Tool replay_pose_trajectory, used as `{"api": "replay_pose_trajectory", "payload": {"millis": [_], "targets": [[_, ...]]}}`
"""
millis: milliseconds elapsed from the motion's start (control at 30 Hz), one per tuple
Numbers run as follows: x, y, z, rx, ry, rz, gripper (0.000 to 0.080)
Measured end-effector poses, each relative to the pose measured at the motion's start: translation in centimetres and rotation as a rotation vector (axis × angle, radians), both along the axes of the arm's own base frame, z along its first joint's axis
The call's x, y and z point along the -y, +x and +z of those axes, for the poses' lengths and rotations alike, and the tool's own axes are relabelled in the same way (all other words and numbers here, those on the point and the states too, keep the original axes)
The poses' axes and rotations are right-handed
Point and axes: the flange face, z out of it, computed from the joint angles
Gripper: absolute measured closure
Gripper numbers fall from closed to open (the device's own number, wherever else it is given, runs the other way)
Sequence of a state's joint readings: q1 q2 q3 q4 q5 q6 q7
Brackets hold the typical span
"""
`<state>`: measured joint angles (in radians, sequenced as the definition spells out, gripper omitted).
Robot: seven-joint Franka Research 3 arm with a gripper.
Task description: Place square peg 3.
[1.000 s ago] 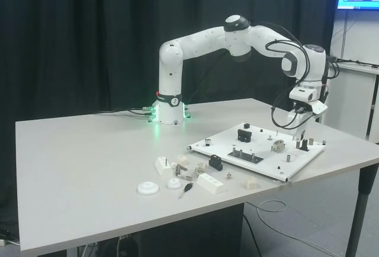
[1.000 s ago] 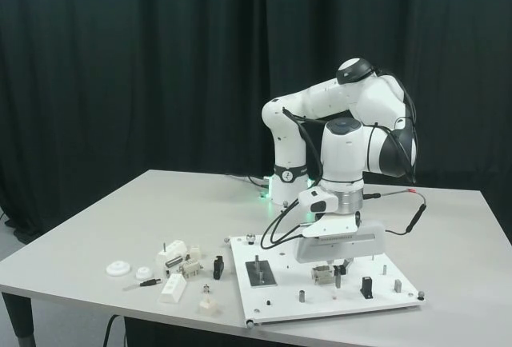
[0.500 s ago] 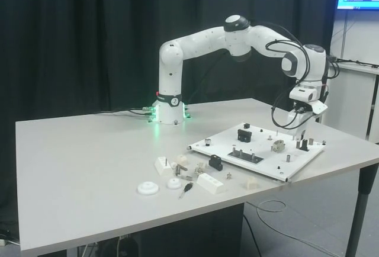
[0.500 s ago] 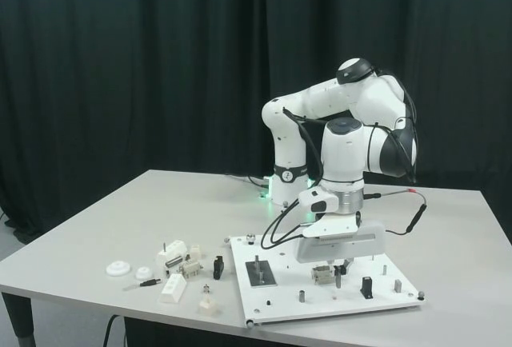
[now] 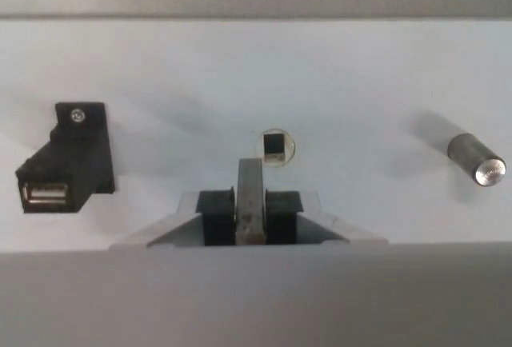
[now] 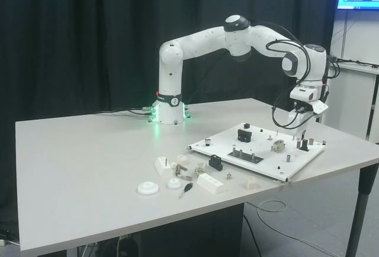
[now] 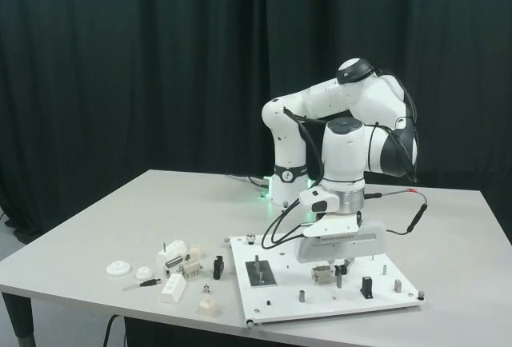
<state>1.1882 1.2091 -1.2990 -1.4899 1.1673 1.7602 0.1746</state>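
Hand (image 5: 250, 217) risen slightly, white board (image 6: 308, 156), grey table (image 6: 83, 156), black curtains (image 7: 120, 67)

My wrist view is soft throughout: the white board (image 5: 240, 83) is evenly lit but hazy, and my own housing along the near edge is a featureless grey blur. The round metal peg (image 5: 477, 159) carries a bright glint on its end face and throws a faint diffuse shadow across the board. The black USB socket (image 5: 64, 159) stays dark with little detail. In both room views, overhead light falls flat on my table (image 6: 77, 150), shadows under parts are weak, the black curtain (image 7: 144, 67) swallows light, and green light glows at my base (image 6: 155, 112).
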Motion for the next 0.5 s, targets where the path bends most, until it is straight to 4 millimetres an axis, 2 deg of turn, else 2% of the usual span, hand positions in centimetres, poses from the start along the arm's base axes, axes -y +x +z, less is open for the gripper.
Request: {"api": "replay_pose_trajectory", "payload": {"millis": [300,500], "targets": [[0.2,0.1,0.2,0.004,-0.002,-0.005,0.0727],[1.1,0.4,1.1,0.016,-0.024,-0.020,0.0727]]}}
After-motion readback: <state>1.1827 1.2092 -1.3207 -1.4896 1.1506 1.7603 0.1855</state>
